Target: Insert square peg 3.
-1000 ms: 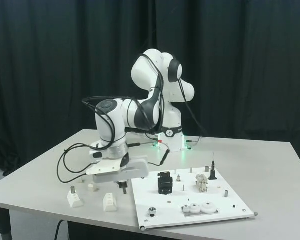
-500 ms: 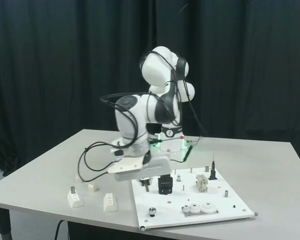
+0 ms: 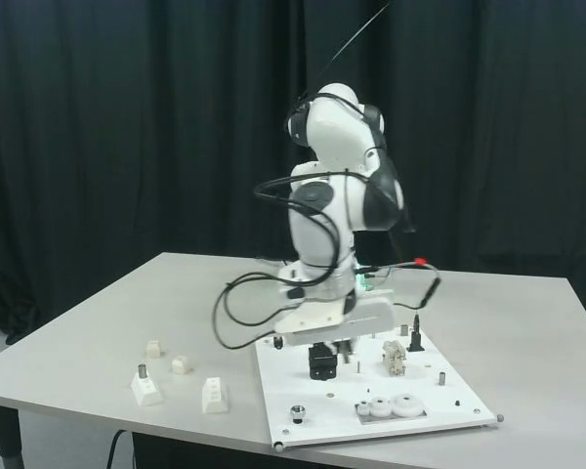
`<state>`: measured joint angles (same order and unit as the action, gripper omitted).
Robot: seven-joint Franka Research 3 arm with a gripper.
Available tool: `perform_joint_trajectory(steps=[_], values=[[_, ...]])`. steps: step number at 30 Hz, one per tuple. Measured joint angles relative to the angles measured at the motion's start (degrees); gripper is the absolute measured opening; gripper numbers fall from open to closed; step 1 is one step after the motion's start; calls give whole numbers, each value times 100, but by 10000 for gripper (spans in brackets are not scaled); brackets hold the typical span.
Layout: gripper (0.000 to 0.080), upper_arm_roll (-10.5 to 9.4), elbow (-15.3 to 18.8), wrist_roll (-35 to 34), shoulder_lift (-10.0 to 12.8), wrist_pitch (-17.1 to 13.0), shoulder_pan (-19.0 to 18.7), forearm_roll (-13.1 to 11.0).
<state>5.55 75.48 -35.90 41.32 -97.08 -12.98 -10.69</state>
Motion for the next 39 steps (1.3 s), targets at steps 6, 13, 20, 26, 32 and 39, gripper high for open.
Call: perform_joint_trajectory(steps=[6, 13, 20, 26, 32, 39], values=[[116, -227, 357, -443, -237, -20, -200, 12], [116, -513, 802, -929, -518, -132, -368, 104], [116, -855, 1344, -1325, -812, -389, -470, 310], [116, -1060, 1897, -1629, -1080, -757, -589, 447], [116, -1097, 2464, -1836, -1344, -1231, -811, 479], [116, -1096, 3033, -2079, -1607, -1799, -1039, 603]])
